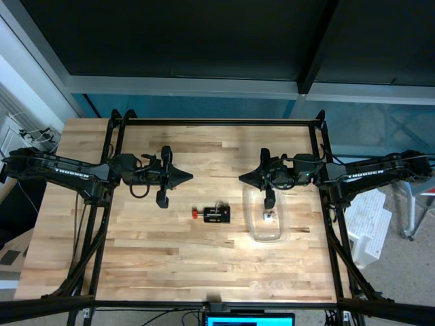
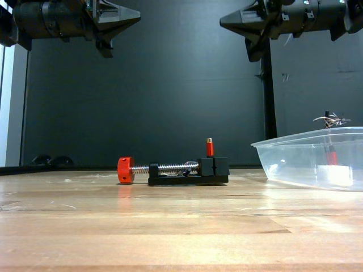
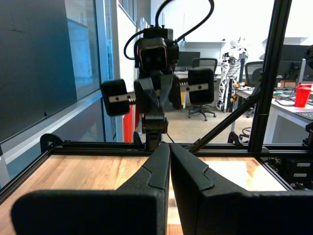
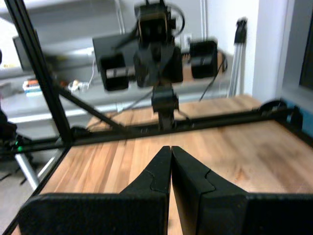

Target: Pick the rca connector and install on the hub

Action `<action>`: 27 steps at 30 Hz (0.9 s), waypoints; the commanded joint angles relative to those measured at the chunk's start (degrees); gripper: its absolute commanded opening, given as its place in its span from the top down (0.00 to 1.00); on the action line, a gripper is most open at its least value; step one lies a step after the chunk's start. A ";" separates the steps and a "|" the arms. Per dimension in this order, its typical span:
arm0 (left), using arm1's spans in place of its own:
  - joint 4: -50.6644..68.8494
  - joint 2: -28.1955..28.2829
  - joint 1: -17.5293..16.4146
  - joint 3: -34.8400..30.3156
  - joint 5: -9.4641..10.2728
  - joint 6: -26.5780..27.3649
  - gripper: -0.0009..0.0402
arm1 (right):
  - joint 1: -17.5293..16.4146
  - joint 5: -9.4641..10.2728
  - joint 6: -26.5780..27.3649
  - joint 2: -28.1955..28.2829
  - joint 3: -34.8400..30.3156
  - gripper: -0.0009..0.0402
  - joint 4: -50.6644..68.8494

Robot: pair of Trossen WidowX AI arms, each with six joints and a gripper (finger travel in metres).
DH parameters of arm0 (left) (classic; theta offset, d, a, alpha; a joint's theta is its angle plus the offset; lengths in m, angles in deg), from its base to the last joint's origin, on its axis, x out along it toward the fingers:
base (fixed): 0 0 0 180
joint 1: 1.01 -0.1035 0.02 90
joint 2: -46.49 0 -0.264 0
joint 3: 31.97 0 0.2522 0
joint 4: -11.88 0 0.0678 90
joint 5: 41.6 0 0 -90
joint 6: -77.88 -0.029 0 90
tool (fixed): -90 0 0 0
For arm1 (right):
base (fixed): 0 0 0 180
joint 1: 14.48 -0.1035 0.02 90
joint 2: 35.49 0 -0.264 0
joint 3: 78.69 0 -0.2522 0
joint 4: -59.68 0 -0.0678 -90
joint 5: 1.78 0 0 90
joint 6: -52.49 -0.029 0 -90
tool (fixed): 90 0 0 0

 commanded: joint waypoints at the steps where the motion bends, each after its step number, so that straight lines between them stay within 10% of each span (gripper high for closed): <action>1: 0.00 0.00 0.00 -0.02 -0.02 -0.02 0.98 | -0.39 -0.02 -1.46 0.00 -0.02 0.98 3.21; 27: -0.02 0.00 0.00 -0.02 -0.02 -0.02 0.98 | -4.00 -0.63 -2.19 1.84 -19.41 0.98 61.02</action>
